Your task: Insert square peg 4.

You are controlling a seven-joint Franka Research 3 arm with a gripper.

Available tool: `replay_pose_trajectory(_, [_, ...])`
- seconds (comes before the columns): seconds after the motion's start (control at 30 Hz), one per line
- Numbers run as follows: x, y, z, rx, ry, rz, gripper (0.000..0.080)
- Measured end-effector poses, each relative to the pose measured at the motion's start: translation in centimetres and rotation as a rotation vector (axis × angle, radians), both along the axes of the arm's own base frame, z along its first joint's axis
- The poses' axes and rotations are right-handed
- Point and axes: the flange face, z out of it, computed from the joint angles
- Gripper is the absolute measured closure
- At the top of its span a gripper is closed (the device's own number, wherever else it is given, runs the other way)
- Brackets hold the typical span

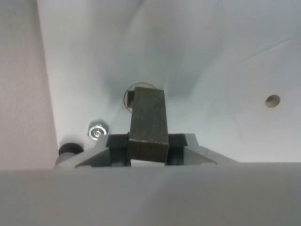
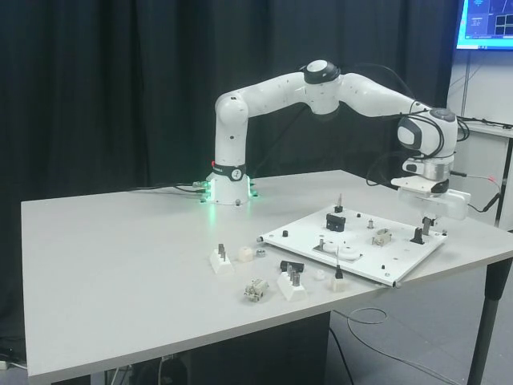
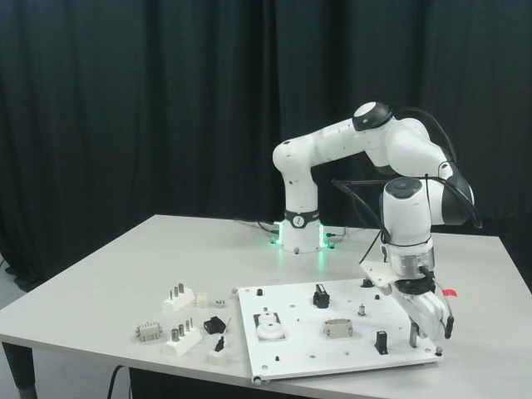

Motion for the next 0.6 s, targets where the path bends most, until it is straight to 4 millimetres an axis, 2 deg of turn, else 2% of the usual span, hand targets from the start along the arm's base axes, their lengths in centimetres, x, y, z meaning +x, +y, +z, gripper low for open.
replay_pose_trajectory(0.6, [-0.02, -0.01, -0.09, 0.017, 0.006, 0.016, 0.065])
